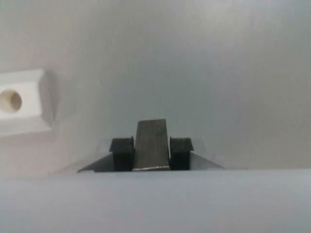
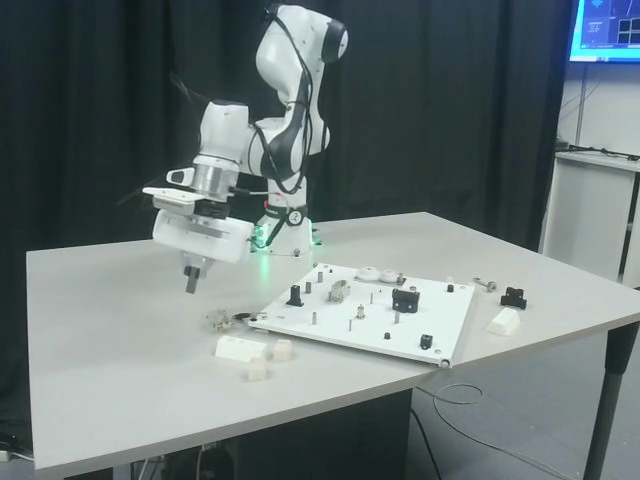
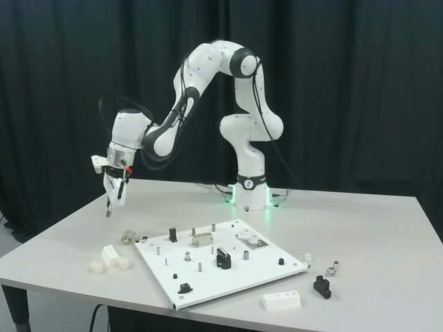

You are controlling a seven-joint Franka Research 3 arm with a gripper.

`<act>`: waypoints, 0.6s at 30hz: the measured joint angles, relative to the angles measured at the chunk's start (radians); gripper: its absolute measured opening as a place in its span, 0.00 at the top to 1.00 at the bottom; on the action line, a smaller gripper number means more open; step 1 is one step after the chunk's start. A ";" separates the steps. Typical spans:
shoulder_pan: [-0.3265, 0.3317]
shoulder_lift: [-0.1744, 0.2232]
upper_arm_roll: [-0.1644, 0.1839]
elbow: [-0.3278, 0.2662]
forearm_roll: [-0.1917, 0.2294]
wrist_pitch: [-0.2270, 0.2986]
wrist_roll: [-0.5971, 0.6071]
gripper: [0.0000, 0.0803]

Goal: Place square peg 4.

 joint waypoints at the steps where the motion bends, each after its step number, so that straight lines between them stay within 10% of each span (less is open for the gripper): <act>1: -0.004 0.008 0.003 0.006 0.012 0.004 -0.007 0.81; 18: -0.129 0.135 0.094 0.158 0.119 -0.040 -0.134 0.81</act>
